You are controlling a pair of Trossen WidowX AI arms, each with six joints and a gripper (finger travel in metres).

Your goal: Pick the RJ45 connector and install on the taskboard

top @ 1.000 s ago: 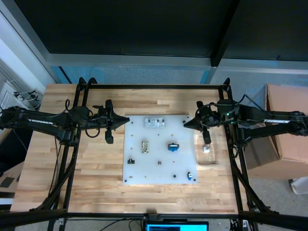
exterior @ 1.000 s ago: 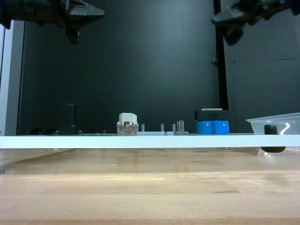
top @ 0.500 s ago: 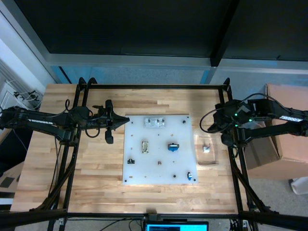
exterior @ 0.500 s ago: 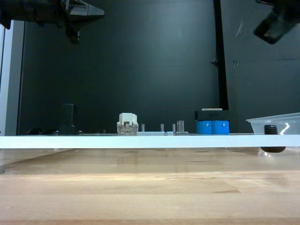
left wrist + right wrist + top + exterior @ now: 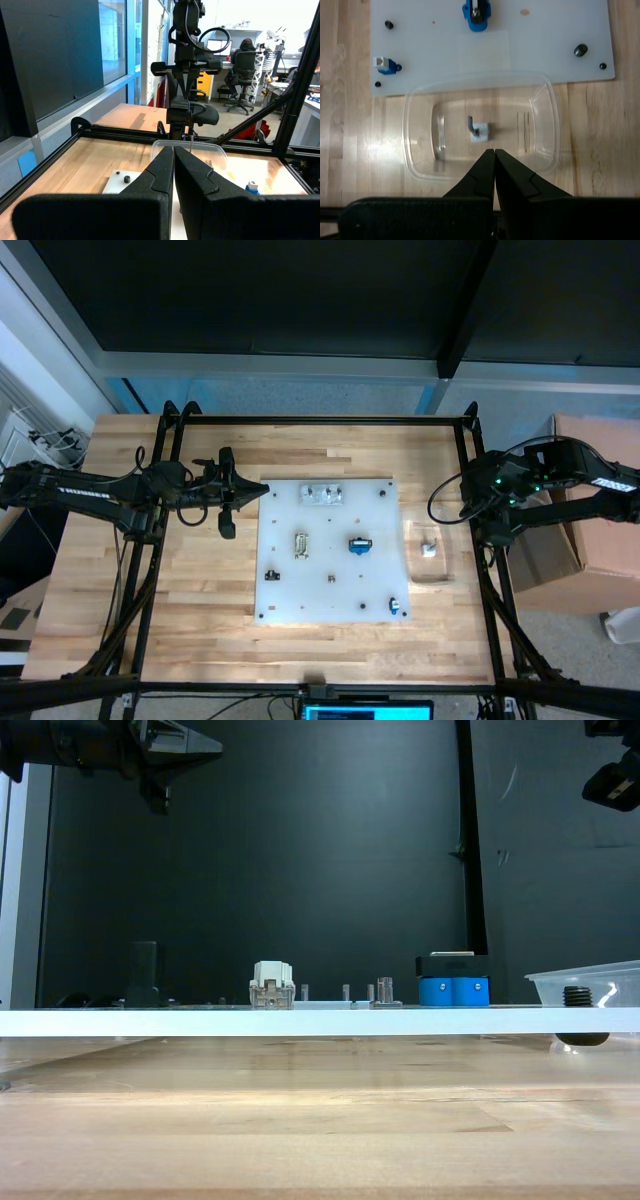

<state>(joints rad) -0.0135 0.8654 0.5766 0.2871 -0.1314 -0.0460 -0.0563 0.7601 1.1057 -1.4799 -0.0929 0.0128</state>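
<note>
Clear plastic tray [image 5: 415, 167] sits on the wooden table [image 5: 180, 590] just right of the white board [image 5: 300, 580], its near-left corner close to the board's edge. Inside it, lying free and clear of any seat, is a small white block with a short grey stub, which looks to be the connector [image 5: 480, 132]. It rests about mid-tray, touching neither wall.

On the board, a blue socket [image 5: 476, 12] stands near the middle, and a smaller blue and white part [image 5: 384, 64] sits at the near-right corner.

Held high at the table's right edge, right of the tray, the right gripper [image 5: 494, 151] points down toward the tray's right rim. Its fingers are pressed together with nothing between them.

Raised well above the table at the left, the left gripper [image 5: 173, 150] points right toward the board's far-left corner. Its fingers also meet tip to tip, empty.
</note>
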